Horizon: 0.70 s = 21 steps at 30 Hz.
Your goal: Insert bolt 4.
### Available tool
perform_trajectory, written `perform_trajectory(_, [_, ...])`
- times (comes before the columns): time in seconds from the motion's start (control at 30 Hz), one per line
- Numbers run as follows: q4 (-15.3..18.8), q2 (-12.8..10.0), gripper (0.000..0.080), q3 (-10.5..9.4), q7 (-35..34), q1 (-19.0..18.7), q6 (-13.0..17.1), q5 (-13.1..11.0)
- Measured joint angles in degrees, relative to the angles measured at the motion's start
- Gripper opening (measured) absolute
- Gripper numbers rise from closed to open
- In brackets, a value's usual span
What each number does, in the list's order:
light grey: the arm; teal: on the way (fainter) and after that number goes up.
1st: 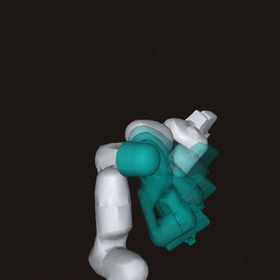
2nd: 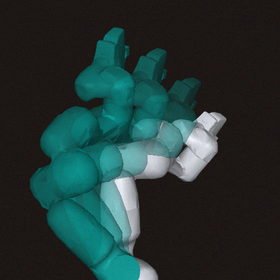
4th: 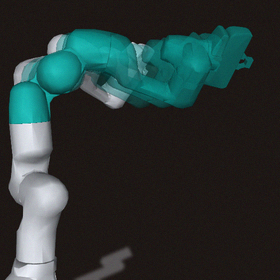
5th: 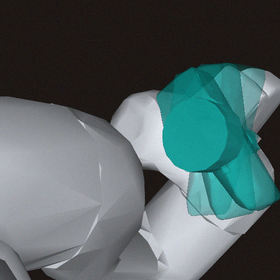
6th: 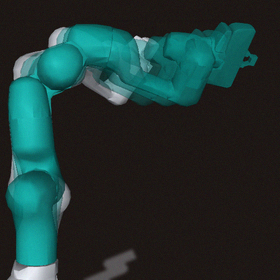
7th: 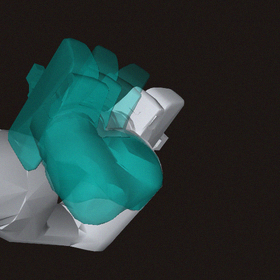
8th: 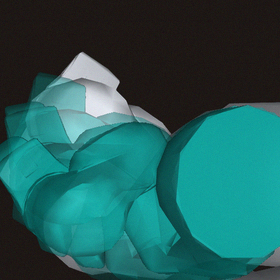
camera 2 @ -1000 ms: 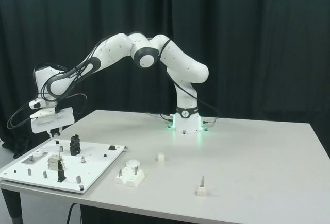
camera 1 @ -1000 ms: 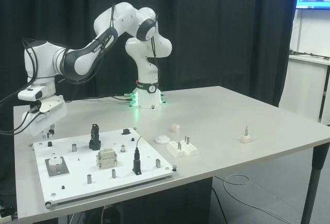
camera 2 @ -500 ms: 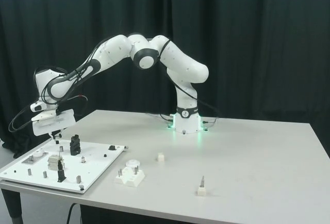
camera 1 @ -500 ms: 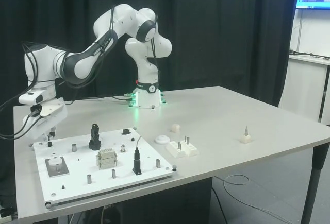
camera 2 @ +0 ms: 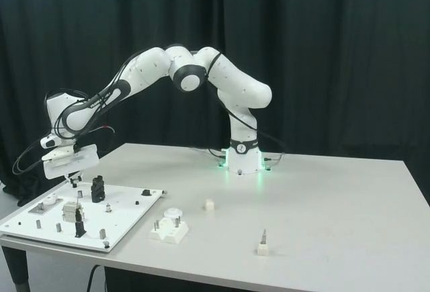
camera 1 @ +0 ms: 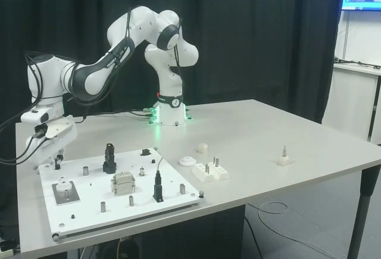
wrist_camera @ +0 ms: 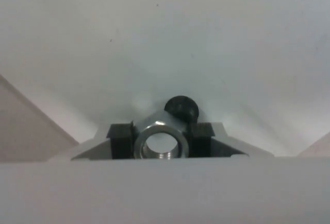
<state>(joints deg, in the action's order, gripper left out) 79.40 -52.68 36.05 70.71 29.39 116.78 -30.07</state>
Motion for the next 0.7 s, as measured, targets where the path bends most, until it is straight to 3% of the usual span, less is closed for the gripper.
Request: perform_trajectory(0.7, [-0.11,0.03,0.0224,-0.19,-3.08,-0.17,0.04,-0.93])
